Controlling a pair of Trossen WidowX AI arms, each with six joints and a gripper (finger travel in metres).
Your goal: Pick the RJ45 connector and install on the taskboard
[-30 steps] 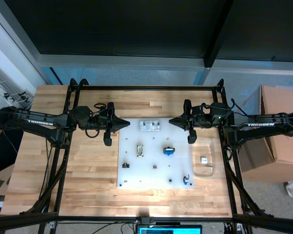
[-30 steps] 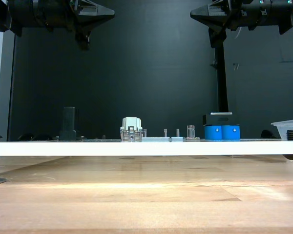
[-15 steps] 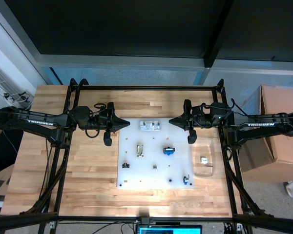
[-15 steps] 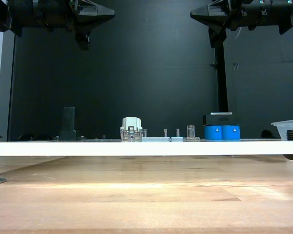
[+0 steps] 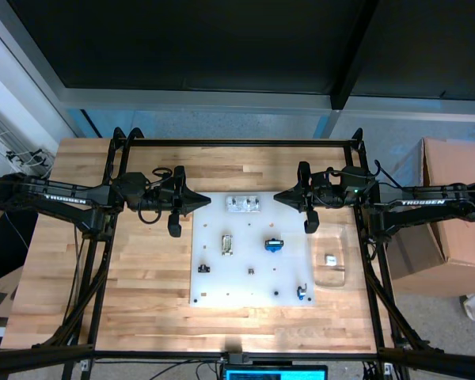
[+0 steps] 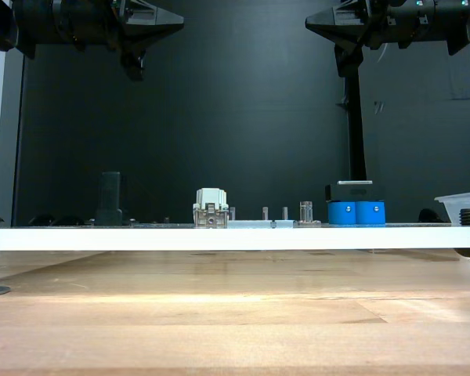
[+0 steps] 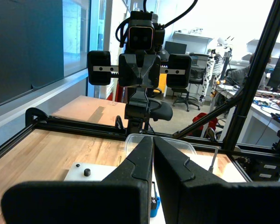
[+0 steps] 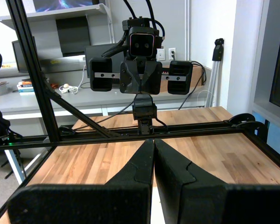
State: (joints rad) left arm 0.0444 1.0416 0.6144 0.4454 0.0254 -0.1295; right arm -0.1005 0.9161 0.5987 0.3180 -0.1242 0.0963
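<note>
RJ45 connector [image 5: 302, 288]: a small grey piece on top of the blue jack [image 5: 302, 297], at the near right corner of the white board [image 5: 222, 281]. Seating depth cannot be told. A plain white block [image 5: 330, 260] lies in the clear tray [image 5: 333, 279]. The left gripper [image 5: 200, 204] and right gripper [image 5: 279, 198] each have fingers pressed together on nothing. Both hang high over the board's far edge, tips facing each other.

tabletop [image 5: 142, 277]: wood planks, smooth
board [image 5: 222, 289]: white plastic, matt
tray [image 5: 332, 277]: clear plastic, glossy
left claw [image 7: 153, 138], right claw [image 8: 154, 140]: black plastic, matt
</note>
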